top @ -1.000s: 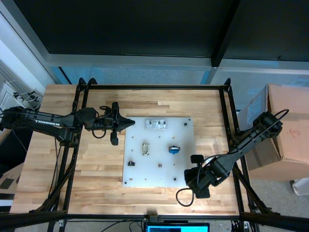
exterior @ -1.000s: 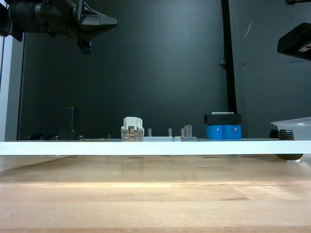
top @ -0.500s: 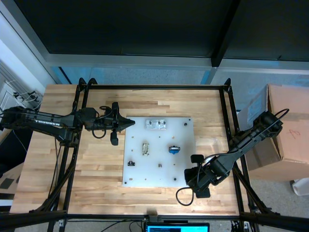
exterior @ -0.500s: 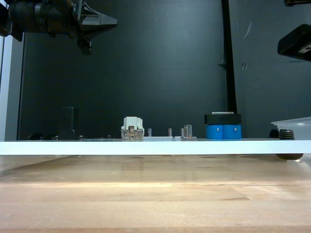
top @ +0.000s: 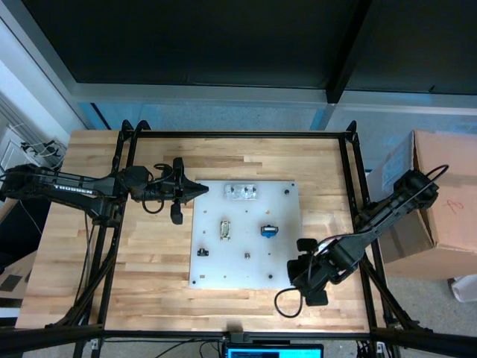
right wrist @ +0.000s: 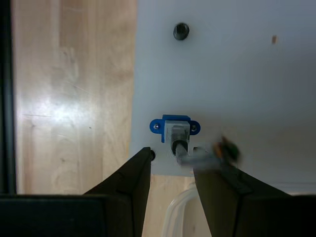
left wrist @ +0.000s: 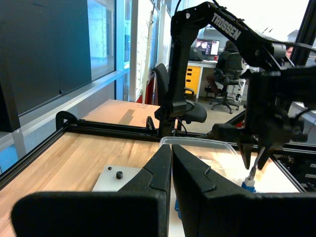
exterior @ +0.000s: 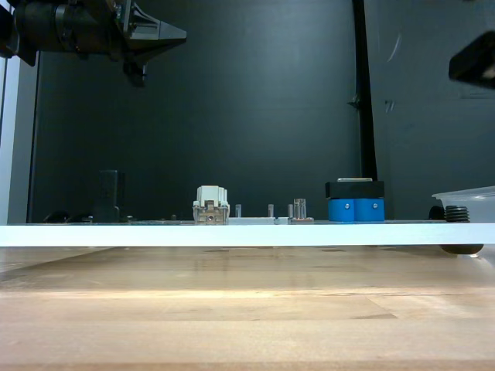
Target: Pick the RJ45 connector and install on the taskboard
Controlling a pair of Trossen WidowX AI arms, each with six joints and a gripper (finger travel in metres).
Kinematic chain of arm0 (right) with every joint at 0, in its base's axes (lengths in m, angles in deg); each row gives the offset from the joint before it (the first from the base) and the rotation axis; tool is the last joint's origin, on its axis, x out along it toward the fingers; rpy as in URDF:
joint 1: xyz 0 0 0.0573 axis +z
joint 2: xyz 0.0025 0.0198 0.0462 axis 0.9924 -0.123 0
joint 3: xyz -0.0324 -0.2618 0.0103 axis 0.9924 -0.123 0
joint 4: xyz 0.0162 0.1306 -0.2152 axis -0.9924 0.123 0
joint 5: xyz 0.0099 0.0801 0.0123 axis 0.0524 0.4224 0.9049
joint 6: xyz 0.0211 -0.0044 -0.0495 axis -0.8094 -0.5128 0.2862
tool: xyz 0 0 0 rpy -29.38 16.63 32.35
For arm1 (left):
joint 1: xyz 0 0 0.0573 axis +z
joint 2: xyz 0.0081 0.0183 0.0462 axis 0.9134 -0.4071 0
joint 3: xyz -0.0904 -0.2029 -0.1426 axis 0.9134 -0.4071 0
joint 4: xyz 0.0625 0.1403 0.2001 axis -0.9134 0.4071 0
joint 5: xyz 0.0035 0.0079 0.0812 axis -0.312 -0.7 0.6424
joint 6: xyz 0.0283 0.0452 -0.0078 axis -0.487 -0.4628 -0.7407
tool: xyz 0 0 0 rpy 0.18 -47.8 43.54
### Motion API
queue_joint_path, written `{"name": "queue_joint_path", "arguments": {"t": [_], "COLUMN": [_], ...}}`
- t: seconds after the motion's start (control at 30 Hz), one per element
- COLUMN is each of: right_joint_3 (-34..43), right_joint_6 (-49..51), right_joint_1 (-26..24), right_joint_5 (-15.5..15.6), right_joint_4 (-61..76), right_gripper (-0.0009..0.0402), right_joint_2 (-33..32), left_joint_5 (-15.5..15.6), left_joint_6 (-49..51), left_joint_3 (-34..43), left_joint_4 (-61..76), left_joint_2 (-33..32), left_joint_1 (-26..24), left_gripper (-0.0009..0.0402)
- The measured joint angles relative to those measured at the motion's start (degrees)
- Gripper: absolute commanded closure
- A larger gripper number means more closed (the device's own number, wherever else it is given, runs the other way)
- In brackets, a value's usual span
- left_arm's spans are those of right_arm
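The right gripper (right wrist: 170, 163), jaws spread and empty, has risen slightly above the grey RJ45 connector (right wrist: 177, 136), which sits in its small blue seat (right wrist: 157, 126) at the near right corner of the white plastic taskboard (right wrist: 237, 74); I'd judge only the backing-off remains. The left gripper (top: 200, 191) hangs pinched closed on nothing, high beside the board's far left corner, over the pale wooden tabletop (top: 149, 253), a brown cardboard box (top: 443, 201) standing off right.

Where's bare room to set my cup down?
Bare table left of the board, nearer than the left gripper, jaws shut above the board's far left corner. Crowded: the board's near right corner, where the right gripper, jaws open, hovers over the RJ45 connector in its port.
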Motion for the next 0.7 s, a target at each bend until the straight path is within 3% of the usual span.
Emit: {"name": "queue_joint_path", "arguments": {"t": [0.23,0.53,0.7], "right_joint_3": [0.09,0.11,0.15], "right_joint_6": [-0.96,-1.22,0.74], "right_joint_1": [-0.04,-0.04,-3.39], "right_joint_5": [-0.33,-0.37,-0.50], "right_joint_4": [2.78,3.85,3.98], "right_gripper": [0.0268,0.0268,0.0272], "right_joint_2": [5.51,6.60,10.38], "left_joint_5": [0.00,-0.02,-0.02], "left_joint_6": [0.00,0.00,0.00], "left_joint_3": [0.00,-0.02,-0.02], "left_joint_4": [0.02,0.02,0.02], "left_joint_2": [-0.02,-0.02,0.00], "left_joint_1": [0.00,0.00,0.00], "left_gripper": [0.0393,0.0393,0.0393]}}
